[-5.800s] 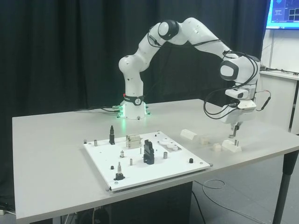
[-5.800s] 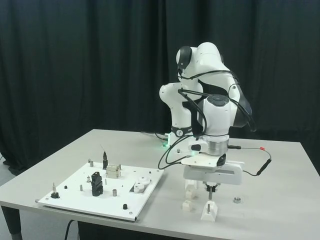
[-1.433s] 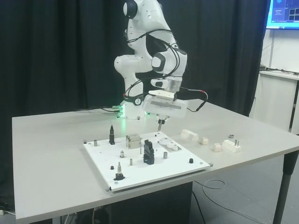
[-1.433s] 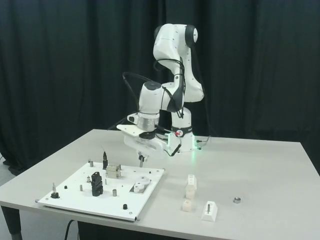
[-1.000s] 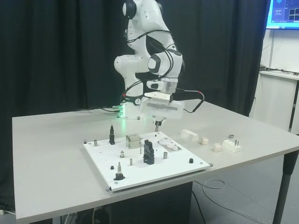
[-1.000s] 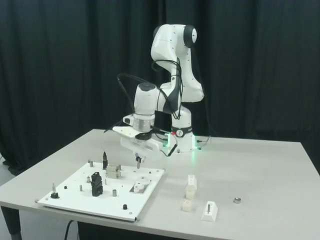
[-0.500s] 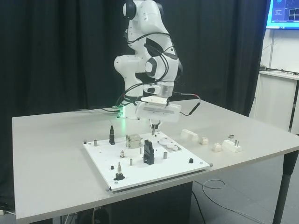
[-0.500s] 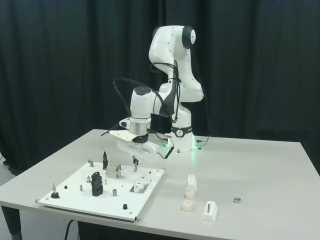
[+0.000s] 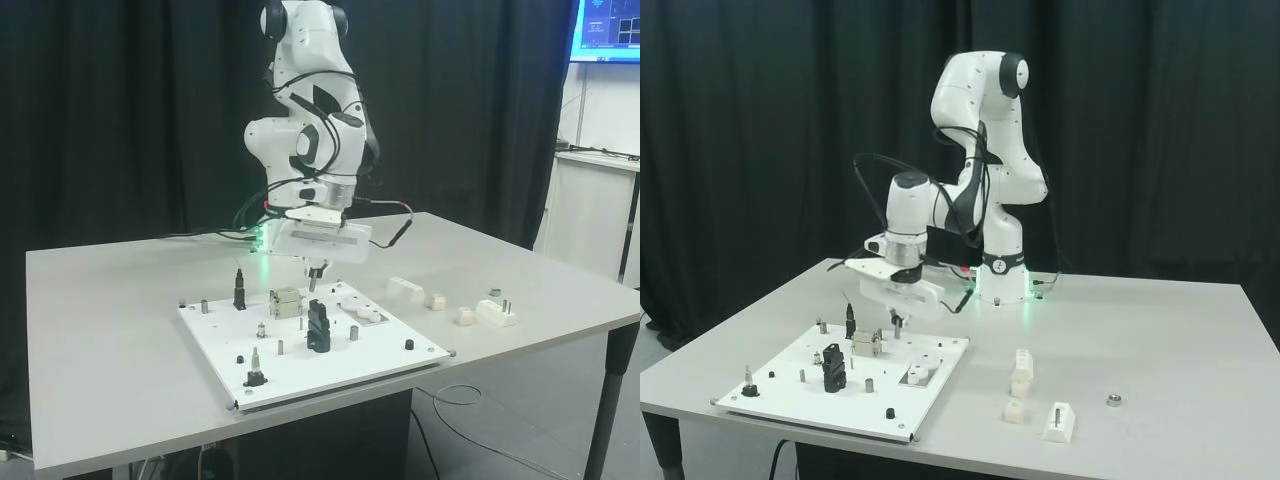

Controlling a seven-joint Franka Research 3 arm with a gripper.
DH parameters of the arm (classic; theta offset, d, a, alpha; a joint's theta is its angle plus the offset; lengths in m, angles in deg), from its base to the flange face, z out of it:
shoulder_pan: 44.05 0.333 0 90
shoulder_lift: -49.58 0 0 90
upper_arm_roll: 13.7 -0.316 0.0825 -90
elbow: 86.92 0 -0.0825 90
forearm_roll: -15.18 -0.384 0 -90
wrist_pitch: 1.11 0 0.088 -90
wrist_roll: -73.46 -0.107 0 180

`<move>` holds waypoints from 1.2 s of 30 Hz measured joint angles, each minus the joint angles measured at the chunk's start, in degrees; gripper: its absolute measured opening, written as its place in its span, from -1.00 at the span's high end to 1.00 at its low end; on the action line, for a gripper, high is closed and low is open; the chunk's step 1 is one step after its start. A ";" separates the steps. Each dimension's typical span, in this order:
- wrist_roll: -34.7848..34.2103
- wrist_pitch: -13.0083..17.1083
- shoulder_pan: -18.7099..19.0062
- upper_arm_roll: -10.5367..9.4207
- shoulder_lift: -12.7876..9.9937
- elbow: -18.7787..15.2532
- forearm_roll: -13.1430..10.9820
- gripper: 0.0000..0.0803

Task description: Insert round peg 3.

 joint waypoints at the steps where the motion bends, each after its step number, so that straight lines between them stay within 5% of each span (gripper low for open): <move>1: 0.49 0.00 0.00 0.29 0.20 -0.11 0.00 0.72; 18: 5.15 -0.11 0.00 3.56 5.31 -3.58 -0.59 0.72; 36: 12.49 -0.23 0.00 5.79 6.21 -5.95 -7.24 0.72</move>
